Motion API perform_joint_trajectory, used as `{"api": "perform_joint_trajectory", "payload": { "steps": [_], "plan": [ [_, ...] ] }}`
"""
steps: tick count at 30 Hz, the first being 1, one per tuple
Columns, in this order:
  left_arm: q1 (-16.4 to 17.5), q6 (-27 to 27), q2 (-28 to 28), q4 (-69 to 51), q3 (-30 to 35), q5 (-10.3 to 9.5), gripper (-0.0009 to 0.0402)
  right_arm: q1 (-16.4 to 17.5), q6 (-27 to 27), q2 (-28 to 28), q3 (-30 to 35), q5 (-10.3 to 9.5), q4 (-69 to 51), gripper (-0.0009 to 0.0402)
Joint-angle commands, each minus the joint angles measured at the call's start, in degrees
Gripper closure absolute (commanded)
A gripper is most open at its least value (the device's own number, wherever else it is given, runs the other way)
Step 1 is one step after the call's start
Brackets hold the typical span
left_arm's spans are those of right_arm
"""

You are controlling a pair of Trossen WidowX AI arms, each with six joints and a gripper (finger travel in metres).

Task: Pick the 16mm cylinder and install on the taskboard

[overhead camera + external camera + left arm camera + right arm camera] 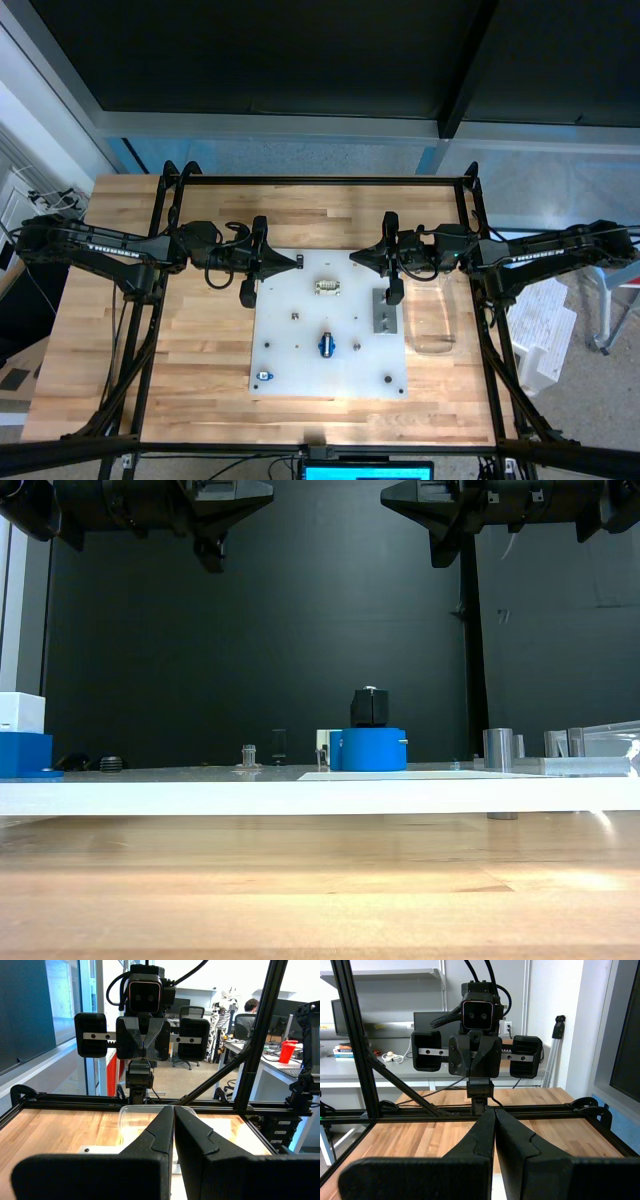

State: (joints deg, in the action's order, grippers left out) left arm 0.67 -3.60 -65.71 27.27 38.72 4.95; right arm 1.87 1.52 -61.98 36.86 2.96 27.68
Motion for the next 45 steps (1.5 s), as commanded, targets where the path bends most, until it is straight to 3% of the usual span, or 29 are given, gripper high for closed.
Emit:
{"api": "perform_joint_trajectory", "payload": {
  "steps": [1, 45],
  "plan": [
    [0.0, 0.02, -0.02, 0.0, 0.0, 0.02, 0.0393, 0.04, -0.07, 0.0, 0.02, 0.0, -0.72, 0.0393],
    [0.0, 0.02, -0.02, 0.0, 0.0, 0.02, 0.0393, 0.02, -0.07, -0.07, 0.02, 0.0, -1.25, 0.0393]
  ]
}}
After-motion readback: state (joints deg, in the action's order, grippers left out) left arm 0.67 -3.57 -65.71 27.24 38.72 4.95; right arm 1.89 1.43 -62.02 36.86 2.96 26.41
